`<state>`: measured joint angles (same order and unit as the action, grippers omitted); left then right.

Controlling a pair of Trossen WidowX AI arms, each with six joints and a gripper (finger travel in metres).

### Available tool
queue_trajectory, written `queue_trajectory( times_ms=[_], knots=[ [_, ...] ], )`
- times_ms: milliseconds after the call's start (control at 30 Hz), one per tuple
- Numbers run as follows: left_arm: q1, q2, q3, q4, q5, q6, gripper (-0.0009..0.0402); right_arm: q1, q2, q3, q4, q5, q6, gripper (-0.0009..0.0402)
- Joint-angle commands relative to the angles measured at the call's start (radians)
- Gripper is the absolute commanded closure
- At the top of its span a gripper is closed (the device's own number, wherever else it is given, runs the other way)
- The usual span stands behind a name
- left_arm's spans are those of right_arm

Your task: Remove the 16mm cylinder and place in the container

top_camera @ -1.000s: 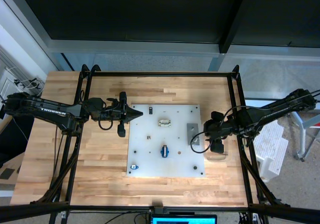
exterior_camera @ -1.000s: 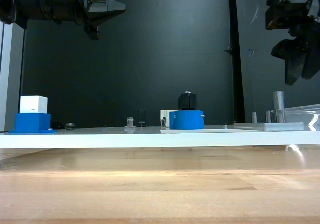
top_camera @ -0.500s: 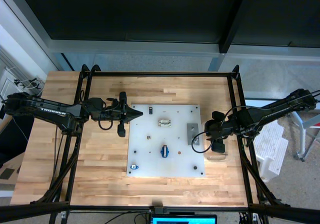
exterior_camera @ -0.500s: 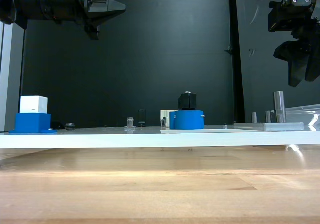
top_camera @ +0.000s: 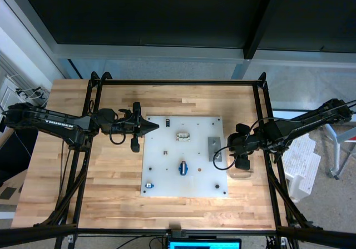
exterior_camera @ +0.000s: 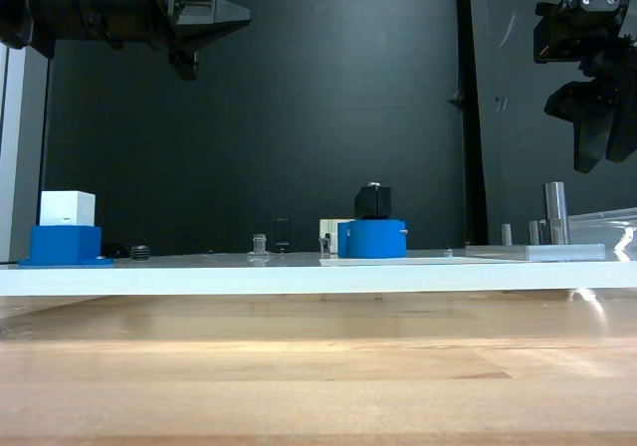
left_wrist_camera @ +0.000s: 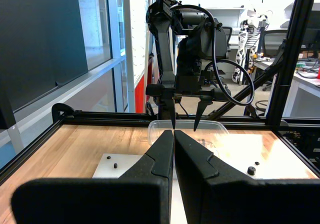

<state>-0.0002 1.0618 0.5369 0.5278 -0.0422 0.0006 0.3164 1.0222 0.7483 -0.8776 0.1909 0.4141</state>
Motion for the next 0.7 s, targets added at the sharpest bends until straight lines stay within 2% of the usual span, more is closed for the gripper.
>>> queue_trajectory(
  times_ms=[33,200,467,700],
  knots=[
    [0.000,0.000,0.000,0.000,0.000,0.000,0.0393,0.000,0.001,0.002,0.000,0.000,0.001,0.0183],
    [0.000,0.000,0.000,0.000,0.000,0.000,0.0393,0.000,0.033,0.040,-0.001,-0.004,-0.001,0.0183],
    [0.000,0.000,0.000,0.000,0.000,0.000,0.0393,-0.010,0.183,0.162,-0.023,-0.003,-0.012,0.0183],
    [0.000,0.000,0.000,0.001,0.000,0.000,0.0393,-0.038,0.301,0.215,-0.018,-0.009,-0.049,0.0183]
  ],
)
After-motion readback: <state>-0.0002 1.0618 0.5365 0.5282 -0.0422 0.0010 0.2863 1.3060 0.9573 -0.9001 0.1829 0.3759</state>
